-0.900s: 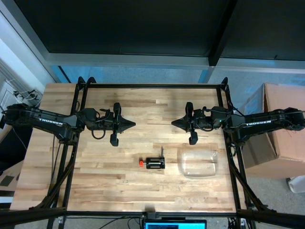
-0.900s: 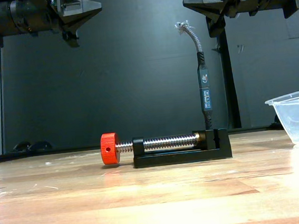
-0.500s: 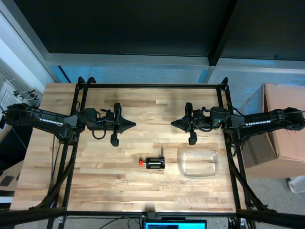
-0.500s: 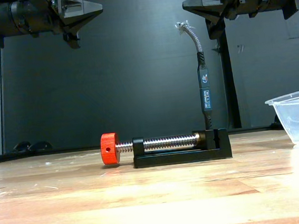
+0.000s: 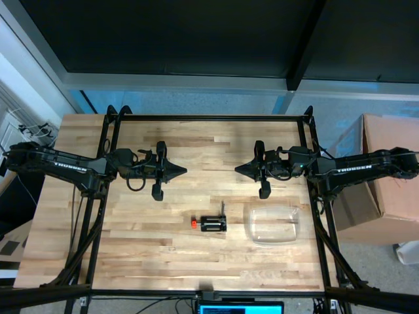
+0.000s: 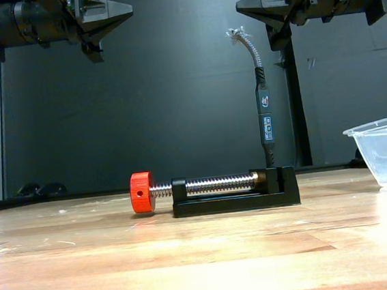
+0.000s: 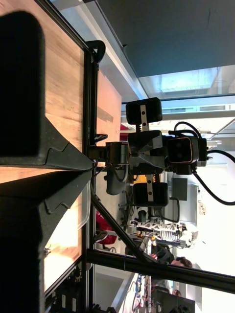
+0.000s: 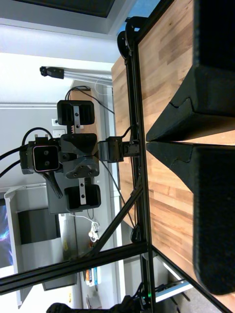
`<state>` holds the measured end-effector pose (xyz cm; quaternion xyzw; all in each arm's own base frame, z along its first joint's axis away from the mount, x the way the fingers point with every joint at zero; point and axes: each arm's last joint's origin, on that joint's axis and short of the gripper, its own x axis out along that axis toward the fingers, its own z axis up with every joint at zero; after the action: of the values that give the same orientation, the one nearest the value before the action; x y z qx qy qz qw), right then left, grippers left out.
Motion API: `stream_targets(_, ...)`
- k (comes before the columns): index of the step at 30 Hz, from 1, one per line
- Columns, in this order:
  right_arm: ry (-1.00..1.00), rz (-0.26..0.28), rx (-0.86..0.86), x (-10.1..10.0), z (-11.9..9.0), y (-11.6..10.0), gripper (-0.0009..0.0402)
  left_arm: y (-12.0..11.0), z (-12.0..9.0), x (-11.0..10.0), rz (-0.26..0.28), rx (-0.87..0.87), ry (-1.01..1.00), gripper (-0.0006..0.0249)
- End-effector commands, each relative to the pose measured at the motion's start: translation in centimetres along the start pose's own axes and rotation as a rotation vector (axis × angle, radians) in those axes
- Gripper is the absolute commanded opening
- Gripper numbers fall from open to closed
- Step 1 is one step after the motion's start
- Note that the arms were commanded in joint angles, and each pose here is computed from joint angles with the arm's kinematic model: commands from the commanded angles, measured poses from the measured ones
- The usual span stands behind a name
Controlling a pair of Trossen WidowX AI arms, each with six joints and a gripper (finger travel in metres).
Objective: Remove the USB-C connector from the USB-C receptacle and place in the container
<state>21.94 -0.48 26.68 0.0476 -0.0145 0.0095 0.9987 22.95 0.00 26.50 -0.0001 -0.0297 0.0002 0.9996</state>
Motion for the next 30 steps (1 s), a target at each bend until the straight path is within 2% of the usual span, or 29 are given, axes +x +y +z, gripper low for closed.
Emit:
stream_targets(1,-0.001,0.000,0.000,0.0,0.0,0.0,0.0000,0.0,0.0,0.0,0.000,0.000,-0.001,0.0000)
stream_targets(18,0.005,0.001,0.043,0.1,0.3,0.0,0.0000,0.0,0.0,0.0,0.000,0.000,-0.001,0.0000)
stream_targets(26,0.388,-0.037,0.039,1.8,2.3,0.2,0.0000,0.0,0.0,0.0,0.000,0.000,-0.001,0.0000)
stream_targets(30,0.570,-0.027,0.038,3.0,3.4,1.0,0.0000,0.0,0.0,0.0,0.000,0.000,-0.001,0.0000)
